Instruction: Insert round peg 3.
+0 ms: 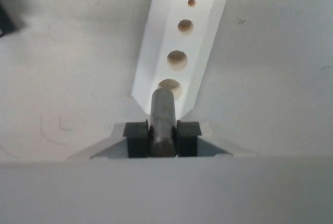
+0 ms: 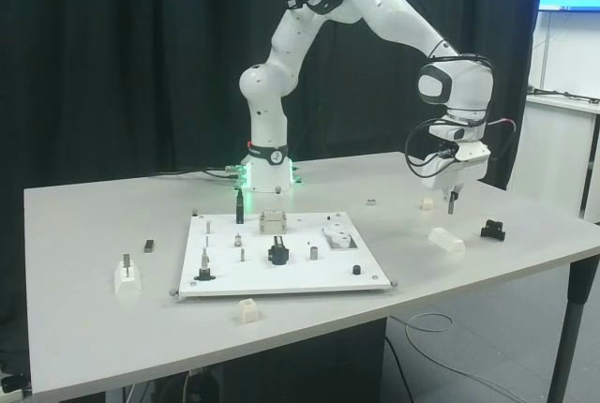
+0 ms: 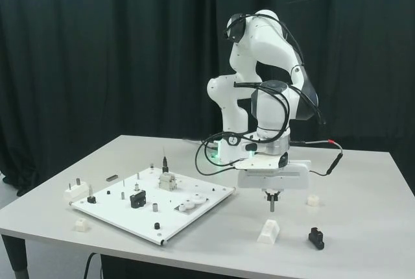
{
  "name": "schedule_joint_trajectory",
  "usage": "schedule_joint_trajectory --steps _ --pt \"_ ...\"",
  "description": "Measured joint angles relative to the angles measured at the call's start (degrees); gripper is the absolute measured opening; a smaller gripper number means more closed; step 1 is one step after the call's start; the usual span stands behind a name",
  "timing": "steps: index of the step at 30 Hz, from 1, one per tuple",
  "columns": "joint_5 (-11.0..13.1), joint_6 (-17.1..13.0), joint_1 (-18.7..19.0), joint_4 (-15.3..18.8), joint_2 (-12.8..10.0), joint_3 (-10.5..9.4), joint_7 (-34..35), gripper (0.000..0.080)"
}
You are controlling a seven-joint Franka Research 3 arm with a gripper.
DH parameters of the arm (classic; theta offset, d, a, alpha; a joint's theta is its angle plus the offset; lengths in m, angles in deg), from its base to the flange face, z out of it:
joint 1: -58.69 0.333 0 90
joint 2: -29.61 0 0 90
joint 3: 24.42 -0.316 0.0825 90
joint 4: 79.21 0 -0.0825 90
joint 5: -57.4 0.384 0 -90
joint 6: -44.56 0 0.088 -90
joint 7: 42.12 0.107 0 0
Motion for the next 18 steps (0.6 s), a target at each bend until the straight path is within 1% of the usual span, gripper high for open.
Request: schedule_joint_trajectory --steps 18 --pt "-0.2 0.1 0.4 0.0 0.0 -0.06 0.0 0.011"
